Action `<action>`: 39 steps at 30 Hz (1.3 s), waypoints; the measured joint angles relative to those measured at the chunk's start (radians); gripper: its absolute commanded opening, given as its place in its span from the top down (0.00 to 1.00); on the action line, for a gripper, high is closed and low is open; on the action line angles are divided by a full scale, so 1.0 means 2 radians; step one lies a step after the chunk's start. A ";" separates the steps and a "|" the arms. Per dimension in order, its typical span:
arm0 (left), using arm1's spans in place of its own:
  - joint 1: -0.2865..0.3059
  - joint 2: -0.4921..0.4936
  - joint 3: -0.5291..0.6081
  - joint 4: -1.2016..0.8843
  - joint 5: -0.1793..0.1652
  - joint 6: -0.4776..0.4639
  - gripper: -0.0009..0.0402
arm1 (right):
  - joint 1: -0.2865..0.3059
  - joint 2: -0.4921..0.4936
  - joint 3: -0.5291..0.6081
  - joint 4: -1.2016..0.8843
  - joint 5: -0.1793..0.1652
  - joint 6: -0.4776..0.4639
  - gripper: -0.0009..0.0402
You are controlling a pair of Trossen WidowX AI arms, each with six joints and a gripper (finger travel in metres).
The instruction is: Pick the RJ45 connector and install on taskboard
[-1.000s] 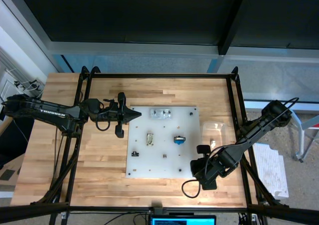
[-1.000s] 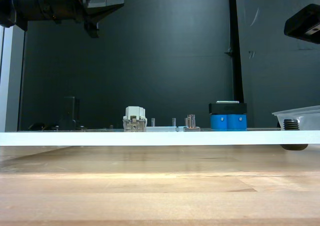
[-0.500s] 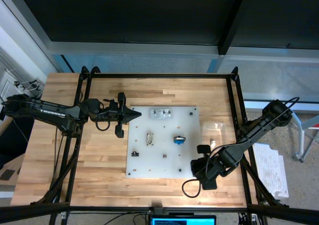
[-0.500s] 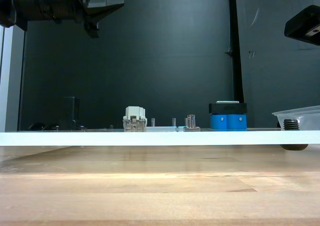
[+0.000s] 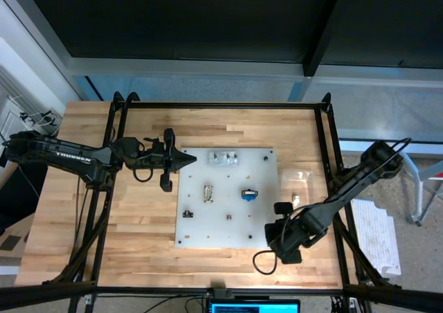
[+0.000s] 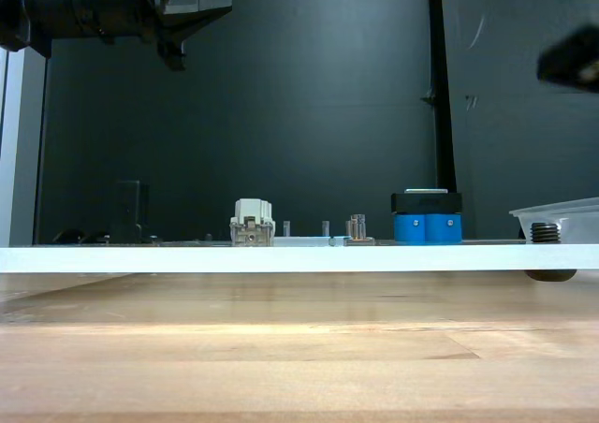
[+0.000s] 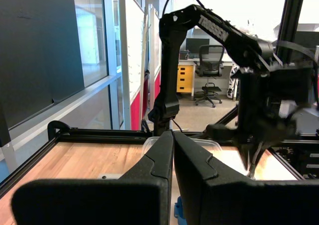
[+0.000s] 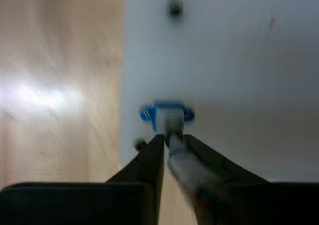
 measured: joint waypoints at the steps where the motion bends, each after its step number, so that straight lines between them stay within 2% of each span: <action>1: 0.000 0.000 0.000 0.000 0.000 0.000 0.98 | 0.000 -0.001 0.001 0.004 0.000 0.000 0.72; 7: 0.000 0.000 0.000 0.000 0.000 0.000 0.98 | 0.000 -0.006 0.004 0.008 0.003 -0.001 0.59; 12: 0.000 0.000 0.000 0.000 0.000 0.000 0.98 | 0.000 -0.013 0.009 0.005 0.006 0.001 0.53; 25: 0.000 0.000 0.000 0.000 0.000 0.000 0.98 | 0.000 -0.047 0.034 -0.038 0.007 0.001 0.46; 36: 0.000 0.000 0.000 0.000 0.000 0.000 0.98 | 0.001 -0.075 0.035 -0.047 0.007 0.005 0.46; 39: 0.000 0.000 0.000 0.000 0.000 0.000 0.98 | 0.001 -0.076 0.035 -0.052 0.000 0.005 0.46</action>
